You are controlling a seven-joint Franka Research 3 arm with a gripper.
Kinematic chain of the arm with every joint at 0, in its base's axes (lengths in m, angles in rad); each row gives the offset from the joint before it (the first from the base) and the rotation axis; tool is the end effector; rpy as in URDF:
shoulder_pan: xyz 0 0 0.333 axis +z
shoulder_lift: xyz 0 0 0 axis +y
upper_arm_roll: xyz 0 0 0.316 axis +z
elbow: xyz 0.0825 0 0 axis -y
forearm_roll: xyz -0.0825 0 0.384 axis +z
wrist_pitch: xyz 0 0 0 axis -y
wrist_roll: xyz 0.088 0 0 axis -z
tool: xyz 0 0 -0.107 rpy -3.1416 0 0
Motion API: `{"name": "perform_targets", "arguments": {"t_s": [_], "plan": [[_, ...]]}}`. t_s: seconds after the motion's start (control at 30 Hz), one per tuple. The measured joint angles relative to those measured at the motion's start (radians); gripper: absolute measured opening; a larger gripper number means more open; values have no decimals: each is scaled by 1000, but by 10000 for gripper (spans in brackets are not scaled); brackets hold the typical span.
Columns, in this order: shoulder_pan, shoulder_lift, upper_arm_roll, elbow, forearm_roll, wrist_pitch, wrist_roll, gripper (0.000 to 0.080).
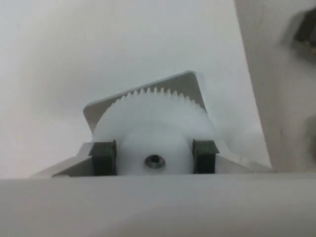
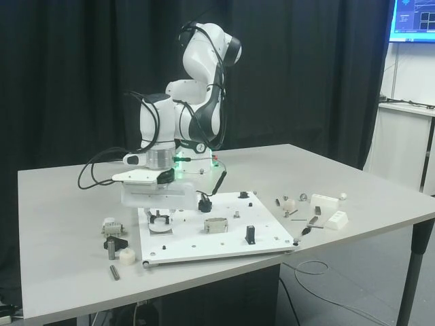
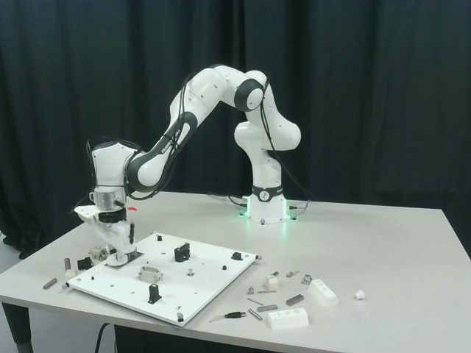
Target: Remove large gear.
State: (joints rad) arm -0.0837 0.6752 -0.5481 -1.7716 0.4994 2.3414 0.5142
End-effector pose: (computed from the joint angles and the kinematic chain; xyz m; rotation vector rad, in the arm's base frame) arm 0.5544 -0.3578 0.2247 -2.3899 2.0006 -0.0459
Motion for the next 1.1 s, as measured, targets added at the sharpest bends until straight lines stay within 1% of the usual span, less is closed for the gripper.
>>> {"name": "perform_targets", "arguments": {"t_s": [0.27,0.37,0.57,0.8,1.1], "plan": [[0,-8,-2,0,0,-7,181,329],[0,-14,-5,0,0,-14,224,329],[1,-30,-11,6,0,-21,232,329],[1,-60,-18,12,-4,-48,232,328],[2,-85,-26,29,-28,-91,232,328]]}}
